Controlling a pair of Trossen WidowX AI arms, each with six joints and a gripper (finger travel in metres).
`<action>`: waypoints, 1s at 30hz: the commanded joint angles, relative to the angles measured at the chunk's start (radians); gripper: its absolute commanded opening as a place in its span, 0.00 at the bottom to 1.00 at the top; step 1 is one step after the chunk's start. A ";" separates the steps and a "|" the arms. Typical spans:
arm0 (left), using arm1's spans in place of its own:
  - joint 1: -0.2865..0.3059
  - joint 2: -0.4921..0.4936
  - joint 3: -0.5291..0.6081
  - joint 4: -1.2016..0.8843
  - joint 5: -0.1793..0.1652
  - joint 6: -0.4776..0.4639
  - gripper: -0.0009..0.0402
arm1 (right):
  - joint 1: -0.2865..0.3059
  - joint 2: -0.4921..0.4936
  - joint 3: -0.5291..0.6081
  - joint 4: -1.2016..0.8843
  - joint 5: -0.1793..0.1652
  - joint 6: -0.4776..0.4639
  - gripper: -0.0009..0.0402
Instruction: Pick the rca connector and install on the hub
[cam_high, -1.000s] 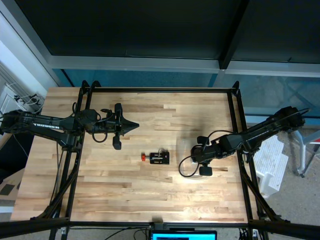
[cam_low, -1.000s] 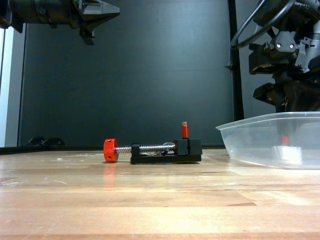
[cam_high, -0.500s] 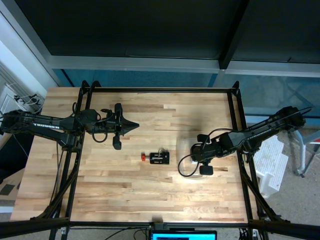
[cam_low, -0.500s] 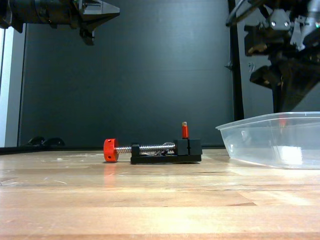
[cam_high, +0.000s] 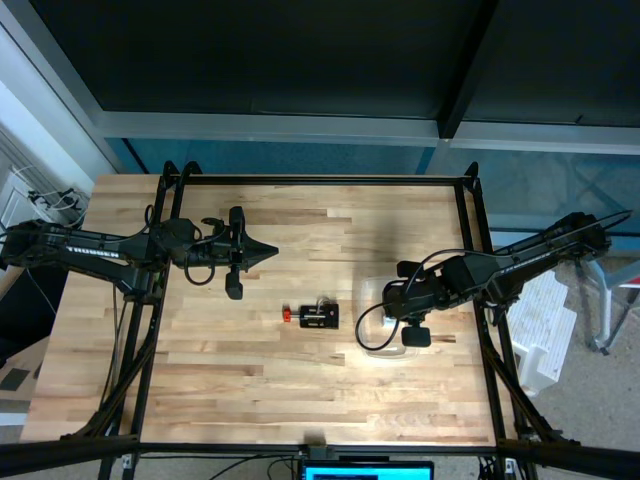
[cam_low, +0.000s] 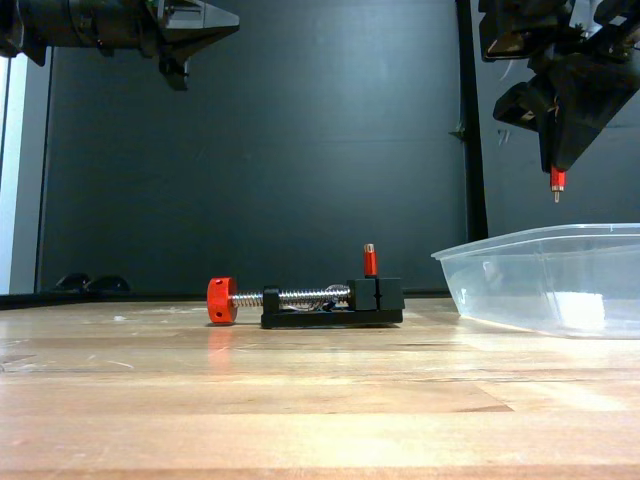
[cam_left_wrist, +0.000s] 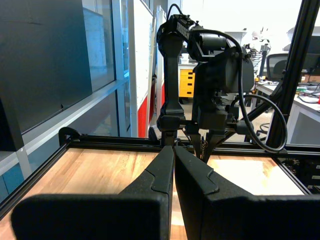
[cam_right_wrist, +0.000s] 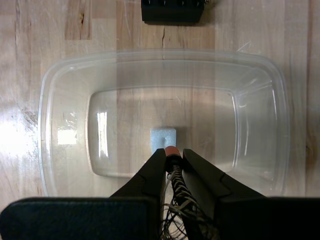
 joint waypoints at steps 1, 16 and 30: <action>0.000 0.000 0.000 0.000 0.000 0.000 0.02 | 0.000 0.001 0.000 -0.001 0.000 0.002 0.02; 0.000 0.000 0.000 0.000 0.000 0.000 0.02 | -0.058 0.135 0.138 -0.026 0.002 0.023 0.02; 0.000 0.000 0.000 0.000 0.000 0.000 0.02 | -0.093 0.333 0.375 -0.088 0.001 0.004 0.02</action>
